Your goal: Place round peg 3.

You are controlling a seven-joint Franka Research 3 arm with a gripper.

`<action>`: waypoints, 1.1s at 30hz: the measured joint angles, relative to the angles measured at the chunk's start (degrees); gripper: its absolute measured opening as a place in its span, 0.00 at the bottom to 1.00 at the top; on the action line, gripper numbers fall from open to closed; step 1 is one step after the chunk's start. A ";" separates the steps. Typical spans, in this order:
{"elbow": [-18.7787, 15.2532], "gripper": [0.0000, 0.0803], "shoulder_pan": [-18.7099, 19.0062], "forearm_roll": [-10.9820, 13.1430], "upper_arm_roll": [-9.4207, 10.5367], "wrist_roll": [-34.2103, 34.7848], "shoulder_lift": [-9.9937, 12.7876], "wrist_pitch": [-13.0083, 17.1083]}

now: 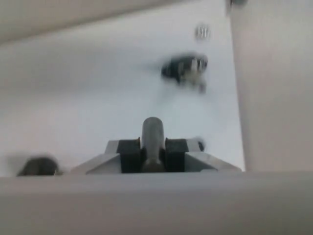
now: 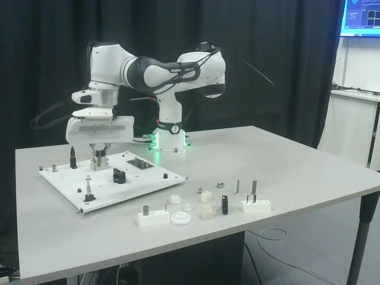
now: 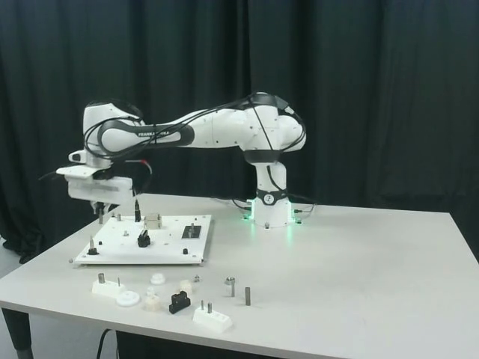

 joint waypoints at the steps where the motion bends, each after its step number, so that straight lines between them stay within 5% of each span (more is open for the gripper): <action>1: 1.39 0.13 -0.67 -0.03 0.54 0.62 0.02 0.07; 15: 16.75 0.13 -8.46 -2.55 7.15 6.74 0.06 0.20; 33: 29.57 0.13 -15.96 -9.06 17.46 13.50 -0.26 0.27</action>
